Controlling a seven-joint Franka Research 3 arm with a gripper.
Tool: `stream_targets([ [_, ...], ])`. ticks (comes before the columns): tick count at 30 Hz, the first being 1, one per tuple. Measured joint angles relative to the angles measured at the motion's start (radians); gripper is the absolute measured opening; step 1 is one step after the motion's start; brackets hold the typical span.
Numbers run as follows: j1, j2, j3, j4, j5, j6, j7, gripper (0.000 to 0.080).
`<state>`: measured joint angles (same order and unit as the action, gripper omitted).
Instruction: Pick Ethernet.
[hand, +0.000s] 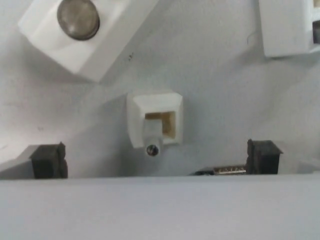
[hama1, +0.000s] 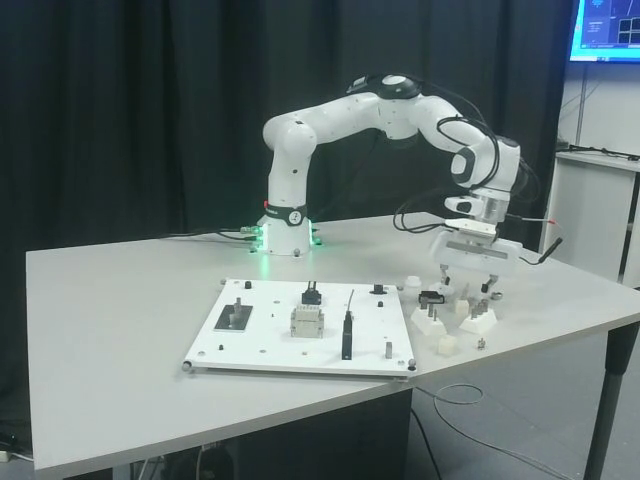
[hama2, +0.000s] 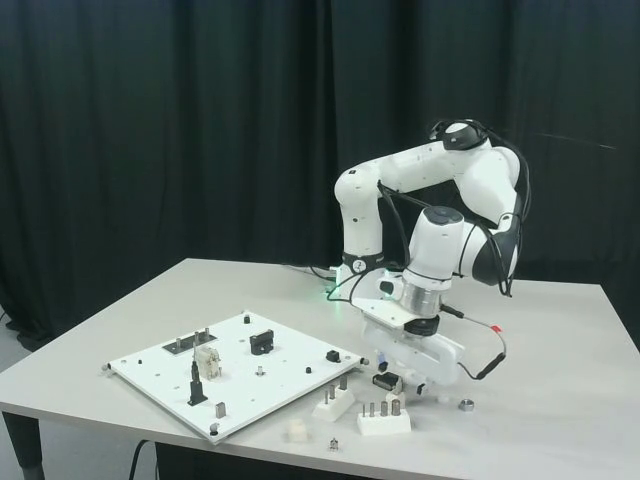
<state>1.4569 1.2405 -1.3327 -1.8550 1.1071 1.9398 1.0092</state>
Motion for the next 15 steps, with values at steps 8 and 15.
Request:
stream_targets([
  [8, -0.003, 0.000, 0.001, -0.004, 0.000, 0.024, 0.000, 0.0800],
  [15, -0.009, 0.000, 0.001, -0.004, 0.000, 0.032, 0.000, 0.0800],
])
